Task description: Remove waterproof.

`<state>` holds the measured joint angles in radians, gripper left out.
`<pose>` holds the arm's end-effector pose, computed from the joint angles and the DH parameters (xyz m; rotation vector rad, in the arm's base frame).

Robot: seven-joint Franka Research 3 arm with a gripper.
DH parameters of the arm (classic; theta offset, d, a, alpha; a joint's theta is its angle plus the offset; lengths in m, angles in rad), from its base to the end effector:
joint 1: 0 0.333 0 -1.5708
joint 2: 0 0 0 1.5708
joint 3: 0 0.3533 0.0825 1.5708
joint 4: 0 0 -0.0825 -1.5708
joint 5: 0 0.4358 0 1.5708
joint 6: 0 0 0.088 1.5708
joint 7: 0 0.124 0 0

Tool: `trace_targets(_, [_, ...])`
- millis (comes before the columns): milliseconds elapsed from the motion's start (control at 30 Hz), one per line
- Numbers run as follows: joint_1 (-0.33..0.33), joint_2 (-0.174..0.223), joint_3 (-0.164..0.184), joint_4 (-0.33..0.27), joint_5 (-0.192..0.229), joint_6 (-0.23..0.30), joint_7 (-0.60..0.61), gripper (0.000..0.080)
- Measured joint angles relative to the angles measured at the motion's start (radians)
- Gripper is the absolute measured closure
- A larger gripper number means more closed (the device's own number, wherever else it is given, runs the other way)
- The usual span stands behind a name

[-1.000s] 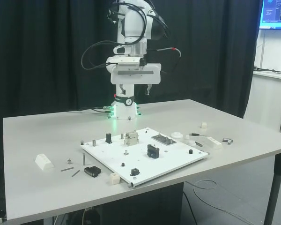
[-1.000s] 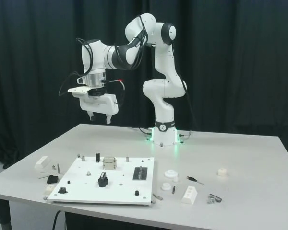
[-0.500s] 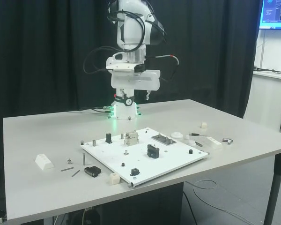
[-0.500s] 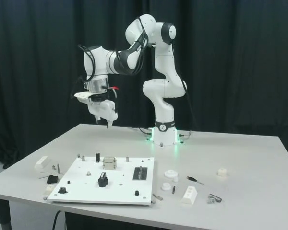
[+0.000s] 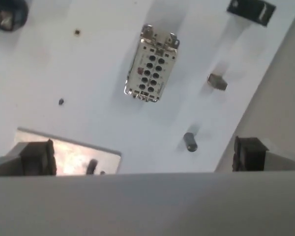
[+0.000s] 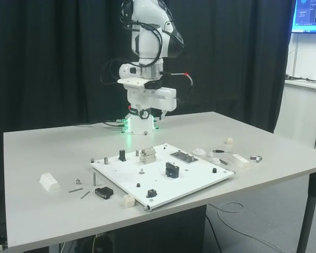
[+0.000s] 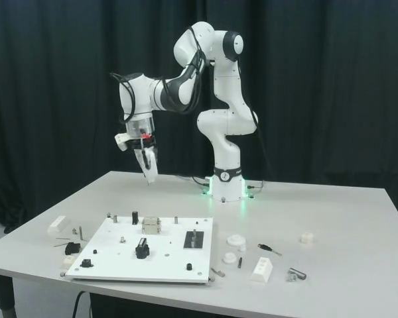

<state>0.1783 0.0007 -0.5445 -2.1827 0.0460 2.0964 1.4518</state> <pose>0.5273 -0.1991 0.3721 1.8904 -2.4898 -0.1474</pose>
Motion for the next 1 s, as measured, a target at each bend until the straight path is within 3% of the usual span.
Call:
trace_targets(533, [0.005,-0.009,0.002,-0.078,-0.001,0.097,0.230,0.0000])
trace_targets(733, [0.006,-0.012,0.002,-0.118,-0.008,0.162,0.277,0.0000])
trace_targets(1000, [0.006,-0.012,0.001,-0.183,-0.046,0.260,0.345,0.0000])
